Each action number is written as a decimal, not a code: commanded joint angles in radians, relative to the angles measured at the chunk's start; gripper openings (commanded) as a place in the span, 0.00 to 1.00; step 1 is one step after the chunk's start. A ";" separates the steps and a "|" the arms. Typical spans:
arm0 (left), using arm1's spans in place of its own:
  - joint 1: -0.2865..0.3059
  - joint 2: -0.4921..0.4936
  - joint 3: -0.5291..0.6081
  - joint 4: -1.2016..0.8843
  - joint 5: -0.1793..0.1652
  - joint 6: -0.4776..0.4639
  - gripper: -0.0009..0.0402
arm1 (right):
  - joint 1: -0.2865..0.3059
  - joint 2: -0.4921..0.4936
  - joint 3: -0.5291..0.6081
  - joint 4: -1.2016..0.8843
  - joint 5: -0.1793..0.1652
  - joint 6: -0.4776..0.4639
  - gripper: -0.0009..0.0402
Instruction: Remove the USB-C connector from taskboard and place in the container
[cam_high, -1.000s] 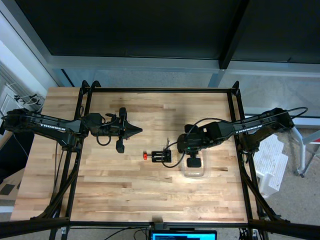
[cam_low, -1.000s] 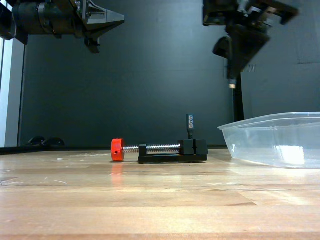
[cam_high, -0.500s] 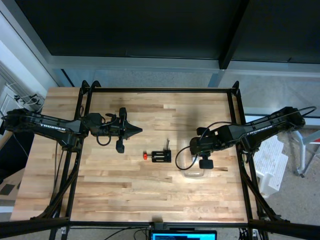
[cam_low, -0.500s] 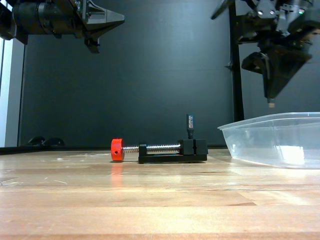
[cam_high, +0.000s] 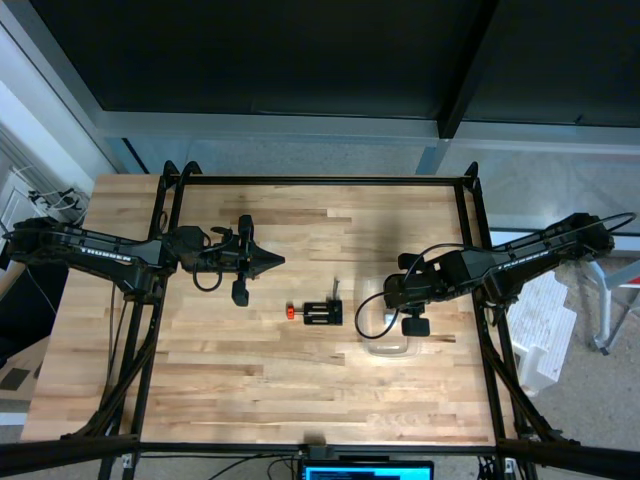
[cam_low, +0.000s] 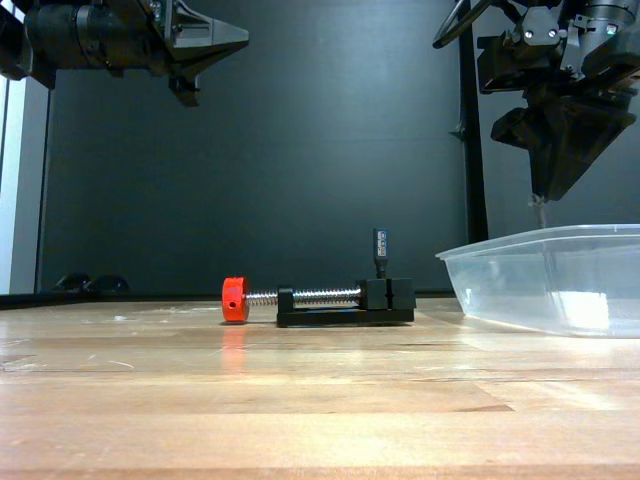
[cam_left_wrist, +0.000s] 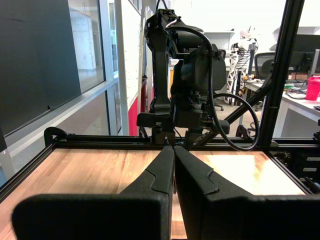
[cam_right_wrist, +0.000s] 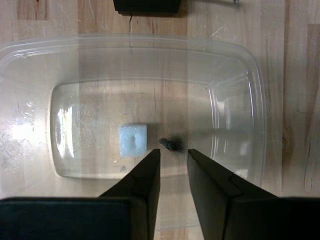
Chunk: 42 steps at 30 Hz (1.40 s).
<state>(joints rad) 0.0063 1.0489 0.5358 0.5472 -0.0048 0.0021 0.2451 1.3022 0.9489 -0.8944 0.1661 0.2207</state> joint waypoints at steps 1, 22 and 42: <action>0.000 0.000 0.000 0.000 0.000 0.000 0.02 | 0.002 0.001 0.008 0.000 0.000 0.007 0.27; 0.000 0.000 0.000 0.000 0.000 0.000 0.02 | -0.009 -0.008 0.031 0.069 -0.001 -0.003 0.28; 0.000 0.000 0.000 0.000 0.000 0.000 0.02 | -0.187 -0.052 0.018 0.743 -0.072 -0.250 0.02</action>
<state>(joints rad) 0.0063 1.0489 0.5354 0.5472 -0.0048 0.0017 0.0654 1.2499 0.9737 -0.1864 0.1028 -0.0196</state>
